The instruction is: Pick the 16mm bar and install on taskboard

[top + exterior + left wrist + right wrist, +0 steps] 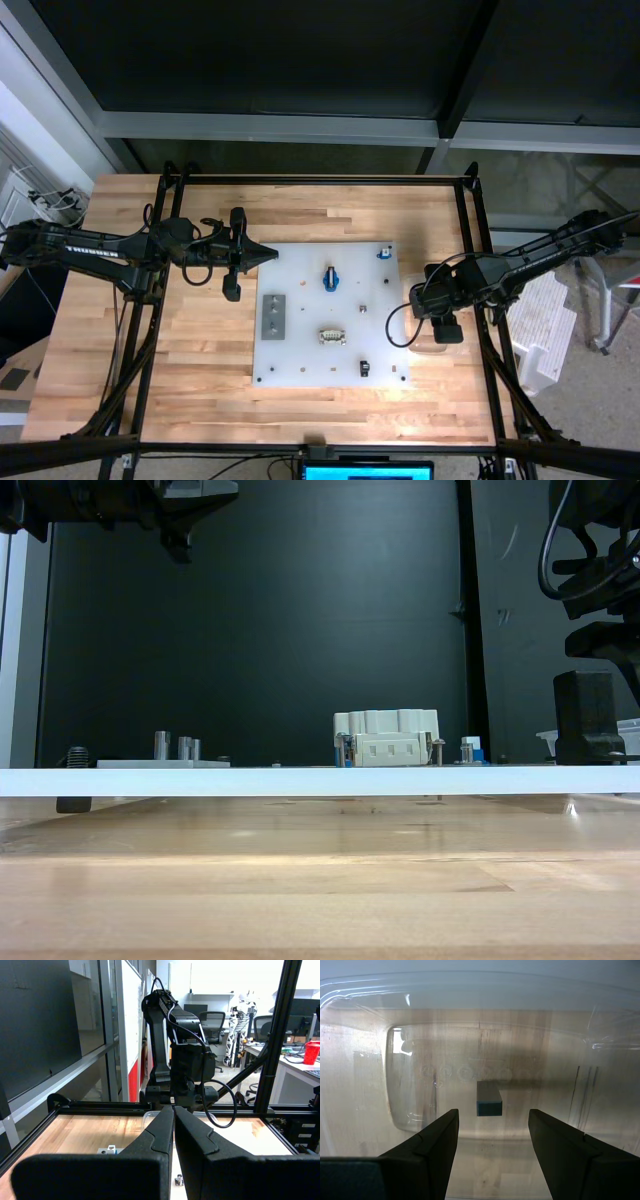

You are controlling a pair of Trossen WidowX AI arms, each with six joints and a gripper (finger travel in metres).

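Left gripper [173, 1115] sits high up by the left edge of the taskboard [300, 350], out of the way I'd guess. Its fingers are pressed together with nothing in them. My right gripper [447, 330] hangs just off the board's right edge, pointing down into the clear bin [470, 980], lined up for a pick I reckon. Its fingers [440, 1135] are spread wide, gripping and touching nothing. The 16mm bar [489, 1099] lies free on the bin floor below the gap, not on the board.

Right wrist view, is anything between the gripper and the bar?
Nothing visible: the 16mm bar lies free in the clear tray, right gripper open over it. Left gripper, shut, hovers by the taskboard's left edge.
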